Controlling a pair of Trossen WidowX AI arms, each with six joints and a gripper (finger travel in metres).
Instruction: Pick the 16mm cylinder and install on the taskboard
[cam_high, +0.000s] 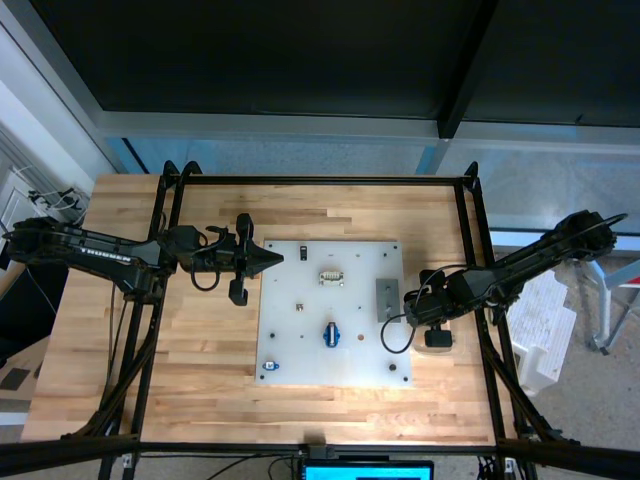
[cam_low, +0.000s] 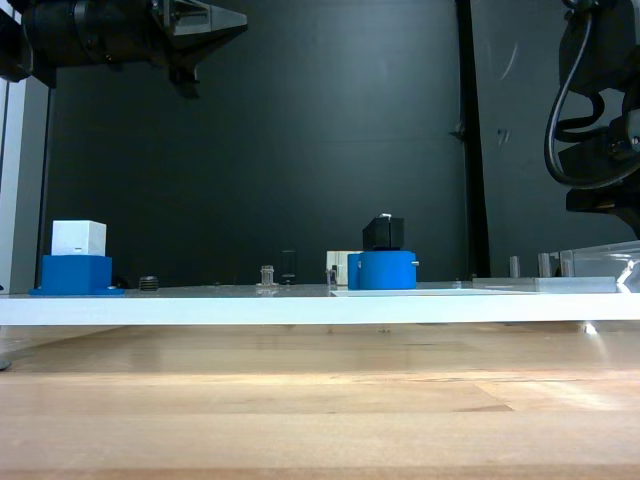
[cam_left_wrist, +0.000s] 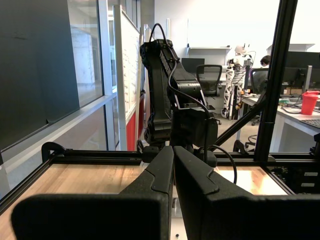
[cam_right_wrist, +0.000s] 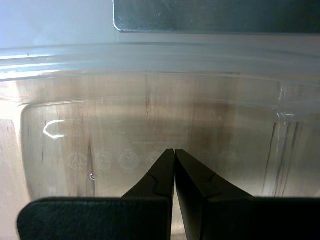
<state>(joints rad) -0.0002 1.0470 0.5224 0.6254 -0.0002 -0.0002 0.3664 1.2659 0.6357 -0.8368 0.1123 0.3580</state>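
A: Bench (cam_low: 320, 400) up front, taskboard (cam_high: 300, 340) lay mid-bench between the arms
B: Grippers?
A: Left gripper (cam_left_wrist: 173, 148) hung high over the board's left edge, jaws pressed together. Right gripper (cam_right_wrist: 174, 150) was low over the clear tray (cam_right_wrist: 150, 110) just beside the board's right edge, jaws pressed together too
B: 16mm cylinder?
A: Couldn't pick it out in any view

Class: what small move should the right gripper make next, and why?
Probably open the right gripper: it hangs shut over the clear tray, with nothing visible in its grip. The left gripper is shut, parked high near the left edge of the taskboard.
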